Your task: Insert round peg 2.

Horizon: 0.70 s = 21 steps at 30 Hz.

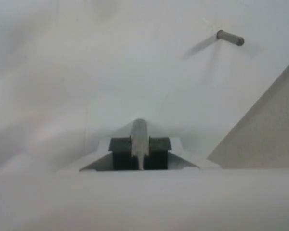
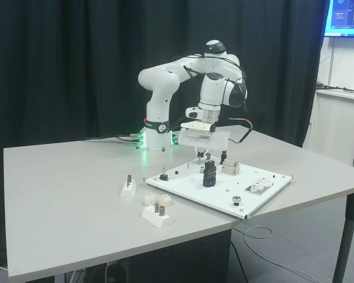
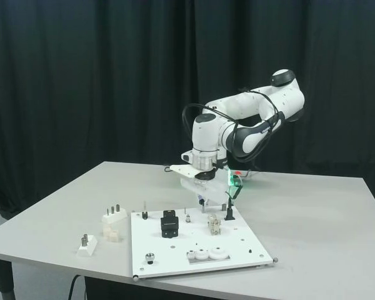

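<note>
In the wrist view, my gripper [image 1: 139, 153] is shut on a short grey round peg [image 1: 139, 134] that stands upright between the two black pads [image 1: 120, 151]. The peg hangs just above the white board [image 1: 111, 72]. In the first room view the gripper [image 2: 199, 154] is over the board's [image 2: 183, 187] far edge, behind a black block [image 2: 209, 173]. In the second room view the gripper [image 3: 203, 201] is low over the back of the board [image 3: 237, 250], with the peg hidden by the fingers.
A thin grey pin [image 1: 229, 37] stands on the board ahead of the gripper. The board carries the black block [image 3: 169, 224] and small fixtures [image 3: 213, 225]. White peg holders [image 2: 158, 209] [image 2: 128, 187] sit on the grey table [image 2: 59, 194] beside it.
</note>
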Tool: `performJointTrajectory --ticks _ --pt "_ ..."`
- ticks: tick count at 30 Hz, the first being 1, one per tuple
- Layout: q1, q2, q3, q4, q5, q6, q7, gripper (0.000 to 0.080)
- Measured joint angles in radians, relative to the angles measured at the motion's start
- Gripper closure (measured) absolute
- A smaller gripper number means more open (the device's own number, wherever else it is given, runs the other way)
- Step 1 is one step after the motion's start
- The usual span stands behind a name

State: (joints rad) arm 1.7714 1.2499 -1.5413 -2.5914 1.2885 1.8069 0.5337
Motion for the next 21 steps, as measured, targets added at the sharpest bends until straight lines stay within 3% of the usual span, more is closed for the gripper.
performJointTrajectory --ticks 21 --pt "0.000 0.000 -0.001 0.000 -0.006 -0.013 0.000 0.0733"
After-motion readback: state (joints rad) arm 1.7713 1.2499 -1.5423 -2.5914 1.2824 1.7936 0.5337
